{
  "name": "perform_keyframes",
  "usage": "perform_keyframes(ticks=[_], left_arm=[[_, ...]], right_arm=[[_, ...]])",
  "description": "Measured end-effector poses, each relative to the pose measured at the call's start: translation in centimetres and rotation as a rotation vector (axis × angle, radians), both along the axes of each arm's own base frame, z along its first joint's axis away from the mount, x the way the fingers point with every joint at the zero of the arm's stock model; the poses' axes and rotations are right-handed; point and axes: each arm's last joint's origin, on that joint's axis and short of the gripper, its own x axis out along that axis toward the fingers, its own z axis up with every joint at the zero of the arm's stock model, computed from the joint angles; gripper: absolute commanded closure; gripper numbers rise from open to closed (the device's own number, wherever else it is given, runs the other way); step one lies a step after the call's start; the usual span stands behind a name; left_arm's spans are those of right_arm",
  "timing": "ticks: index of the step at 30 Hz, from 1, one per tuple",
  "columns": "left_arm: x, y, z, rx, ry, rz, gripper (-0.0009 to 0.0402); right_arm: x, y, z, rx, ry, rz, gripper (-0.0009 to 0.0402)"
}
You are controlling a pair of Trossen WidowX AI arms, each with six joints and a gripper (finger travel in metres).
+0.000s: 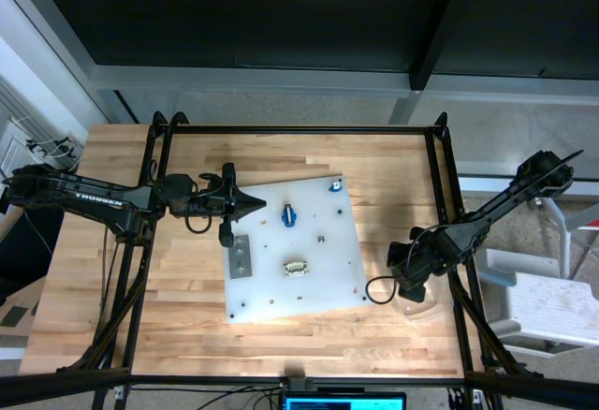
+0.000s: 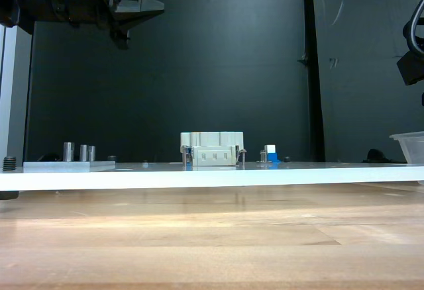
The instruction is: Remove the HAN10-E connector and place it in the container
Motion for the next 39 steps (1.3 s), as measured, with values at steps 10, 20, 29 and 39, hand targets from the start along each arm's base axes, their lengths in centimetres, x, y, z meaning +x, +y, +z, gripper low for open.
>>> perform_keyframes(ticks=[10,20,29,39], left_arm=[[0.0,0.0,0.0,0.000,0.000,0.000,0.0393],[0.0,0.0,0.0,0.000,0.000,0.000,0.0393],[0.0,0.0,0.0,0.000,0.000,0.000,0.0393],[0.0,0.0,0.0,0.000,0.000,0.000,0.0393]], right_arm=[[0.0,0.1,-0.1,0.007,-0.011,0.002,0.0234],[0.0,0.1,-0.1,-0.013,-0.026,0.002,0.0144],[0.0,0.2,-0.1,-0.007,-0.021,0.009,0.0127],[0.2,0.4,2.3,0.009,-0.020,0.037,0.0135]])
